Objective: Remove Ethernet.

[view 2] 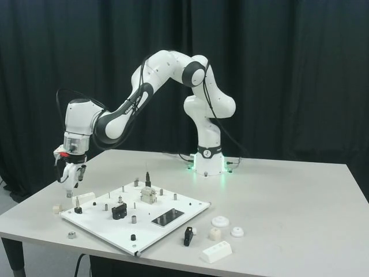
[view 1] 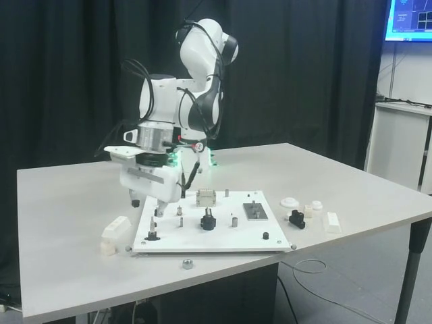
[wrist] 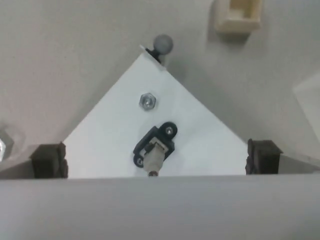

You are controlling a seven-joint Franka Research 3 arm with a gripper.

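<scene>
While the white Franka arm (view 2: 144, 92) is reaching out over the near corner of the flat white square board (view 1: 223, 236), its gripper (wrist: 152, 159) is hovering above the Ethernet plug. That small pale plug (wrist: 155, 156) is sitting upright in a black bracket-shaped socket (wrist: 159, 140) bolted to the board, close to the corner. The two black fingertips (wrist: 49, 161) are standing wide apart, one on either side of the plug and touching nothing. A grey hex nut (wrist: 148, 101) is lying on the board just beyond the socket, and a grey round-headed peg (wrist: 163, 44) is marking the board's corner.
</scene>
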